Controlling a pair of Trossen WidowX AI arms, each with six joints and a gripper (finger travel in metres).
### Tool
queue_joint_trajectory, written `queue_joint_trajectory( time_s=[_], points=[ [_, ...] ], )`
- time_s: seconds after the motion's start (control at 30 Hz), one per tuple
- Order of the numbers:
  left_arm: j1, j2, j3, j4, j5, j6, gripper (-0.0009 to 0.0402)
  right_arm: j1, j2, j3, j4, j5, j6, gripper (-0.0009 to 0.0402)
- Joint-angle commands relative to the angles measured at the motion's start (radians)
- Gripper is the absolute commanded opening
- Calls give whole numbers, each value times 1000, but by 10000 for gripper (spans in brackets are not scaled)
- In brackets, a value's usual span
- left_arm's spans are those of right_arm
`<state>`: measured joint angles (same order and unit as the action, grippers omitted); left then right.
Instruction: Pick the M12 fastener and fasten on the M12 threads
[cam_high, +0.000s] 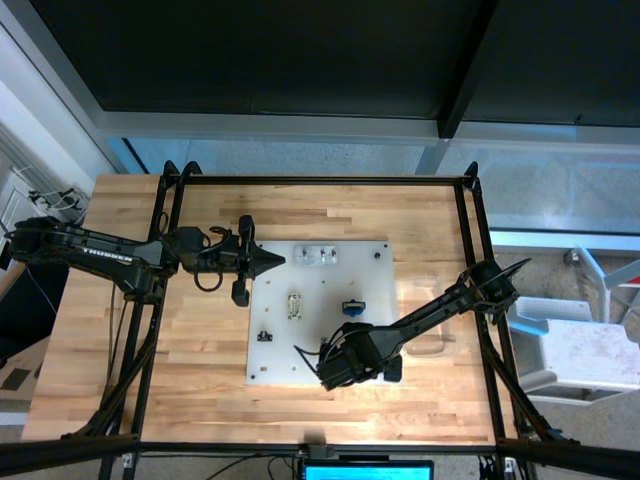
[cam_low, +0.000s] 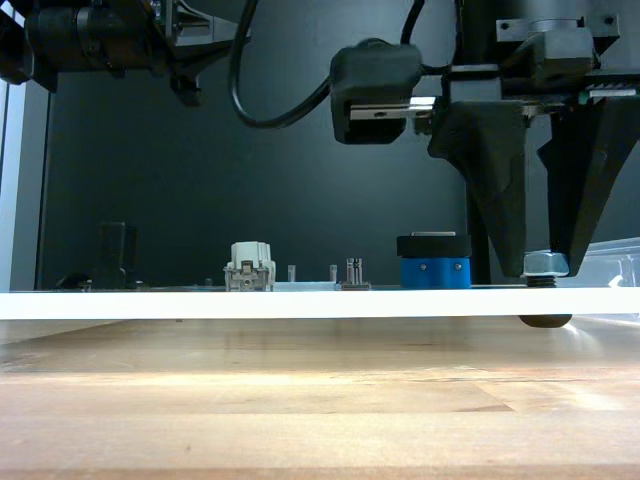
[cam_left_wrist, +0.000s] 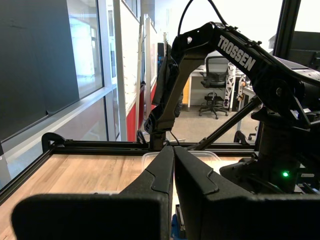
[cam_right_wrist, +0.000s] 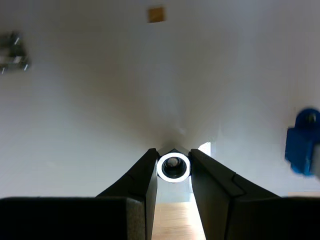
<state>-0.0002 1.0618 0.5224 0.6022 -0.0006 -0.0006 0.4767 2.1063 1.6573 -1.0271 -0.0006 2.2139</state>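
M12 fastener (cam_low: 545, 264): pinched in right tool (cam_right_wrist: 173, 156), sitting atop its stud (cam_low: 543, 283).
Stud: imo keep it level, press lightly, twist to catch.
Left tool (cam_high: 272, 261): closed empty, over board's (cam_high: 270, 340) far-left edge.

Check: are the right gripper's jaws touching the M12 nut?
Touching. Right wrist view: the right gripper, at the board's near right edge, pinches the M12 nut with both jaws, no gap. Left gripper hangs over the board's far left edge.

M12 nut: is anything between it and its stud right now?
Nothing visible. The right gripper holds the M12 nut directly over the black stud; the low view shows nothing between them. The left gripper sits shut at the board's left edge.
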Motion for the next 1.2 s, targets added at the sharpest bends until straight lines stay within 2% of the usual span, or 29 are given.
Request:
queue_joint_trajectory(
  time_s=[0.03,0.33,0.67,0.73,0.9,1.2],
  points=[
    [0,0,0,0,0,0,0,0,1,1,19,1,168,0],
    [0,0,0,0,0,0,0,0,1,1,18,1,585,0],
    [0,0,0,0,0,0,0,0,1,0,15,1,904,0],
    [0,0,0,0,0,0,0,1,1,0,15,1,935,0],
    [0,0,0,0,0,0,0,1,1,0,16,19,934,0],
    [0,0,0,0,0,0,0,1,-2,0,21,18,927,0]
  ],
)
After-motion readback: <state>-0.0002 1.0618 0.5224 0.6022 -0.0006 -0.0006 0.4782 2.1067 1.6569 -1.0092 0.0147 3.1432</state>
